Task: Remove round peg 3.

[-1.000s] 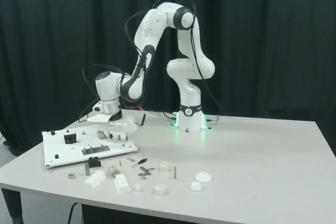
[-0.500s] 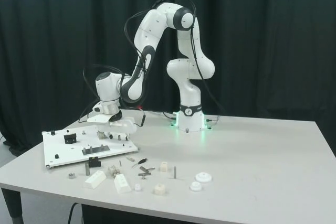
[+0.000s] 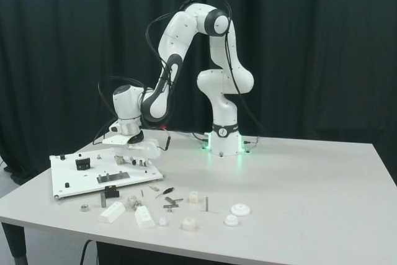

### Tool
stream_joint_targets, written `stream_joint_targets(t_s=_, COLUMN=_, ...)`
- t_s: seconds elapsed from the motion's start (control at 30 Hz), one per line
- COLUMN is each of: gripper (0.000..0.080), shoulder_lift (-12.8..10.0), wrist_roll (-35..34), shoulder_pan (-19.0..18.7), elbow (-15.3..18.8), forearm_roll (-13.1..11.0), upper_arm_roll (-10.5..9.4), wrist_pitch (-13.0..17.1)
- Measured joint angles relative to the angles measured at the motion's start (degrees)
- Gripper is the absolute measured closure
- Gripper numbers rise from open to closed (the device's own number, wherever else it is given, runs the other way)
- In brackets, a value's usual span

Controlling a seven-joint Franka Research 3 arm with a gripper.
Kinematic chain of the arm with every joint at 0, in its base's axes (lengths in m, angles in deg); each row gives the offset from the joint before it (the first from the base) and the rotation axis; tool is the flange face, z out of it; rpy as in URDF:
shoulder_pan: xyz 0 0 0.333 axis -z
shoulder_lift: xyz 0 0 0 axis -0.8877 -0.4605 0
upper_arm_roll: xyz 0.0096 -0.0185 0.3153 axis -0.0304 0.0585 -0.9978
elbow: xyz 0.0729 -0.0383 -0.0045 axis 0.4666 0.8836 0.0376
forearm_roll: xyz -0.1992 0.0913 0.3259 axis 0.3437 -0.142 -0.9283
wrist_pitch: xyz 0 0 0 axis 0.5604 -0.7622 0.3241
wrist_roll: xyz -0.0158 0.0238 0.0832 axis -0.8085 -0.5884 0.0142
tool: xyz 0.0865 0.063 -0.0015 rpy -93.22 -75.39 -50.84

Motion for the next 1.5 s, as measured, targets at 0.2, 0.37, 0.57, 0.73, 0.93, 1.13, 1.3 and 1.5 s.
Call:
stream_joint_targets(t_s=0.2, gripper=0.0518, shoulder_lift=-0.1, wrist_roll=0.0, shoulder_pan=0.0, elbow=0.0, forearm_roll=-0.1, upper_arm_roll=0.06, wrist_pitch=0.1)
stream_joint_targets(t_s=0.37, gripper=0.0518, shoulder_lift=0.0, wrist_roll=0.0, shoulder_pan=-0.3, elbow=0.0, forearm_roll=-0.7, upper_arm_roll=0.0, wrist_pitch=-0.5)
stream_joint_targets(t_s=0.57, gripper=0.0684, shoulder_lift=0.1, wrist_roll=0.0, shoulder_pan=-0.3, elbow=0.0, forearm_roll=-0.7, upper_arm_roll=0.03, wrist_pitch=-0.7)
stream_joint_targets(t_s=0.73, gripper=0.0692, shoulder_lift=0.1, wrist_roll=-0.1, shoulder_pan=-0.3, elbow=0.0, forearm_roll=-0.7, upper_arm_roll=0.03, wrist_pitch=-0.8)
stream_joint_targets(t_s=0.93, gripper=0.0692, shoulder_lift=0.1, wrist_roll=-0.1, shoulder_pan=-0.3, elbow=0.1, forearm_roll=-0.8, upper_arm_roll=0.03, wrist_pitch=-0.7)
stream_joint_targets(t_s=1.13, gripper=0.0692, shoulder_lift=0.1, wrist_roll=-0.5, shoulder_pan=-0.3, elbow=0.1, forearm_roll=-0.9, upper_arm_roll=0.03, wrist_pitch=-0.6)
stream_joint_targets(t_s=1.3, gripper=0.0692, shoulder_lift=0.1, wrist_roll=-1.0, shoulder_pan=-0.3, elbow=0.0, forearm_roll=-0.9, upper_arm_roll=0.03, wrist_pitch=-0.6)
stream_joint_targets(t_s=1.5, gripper=0.0692, shoulder_lift=0.1, wrist_roll=-1.2, shoulder_pan=-0.3, elbow=0.0, forearm_roll=-0.9, upper_arm_roll=0.05, wrist_pitch=-0.7)
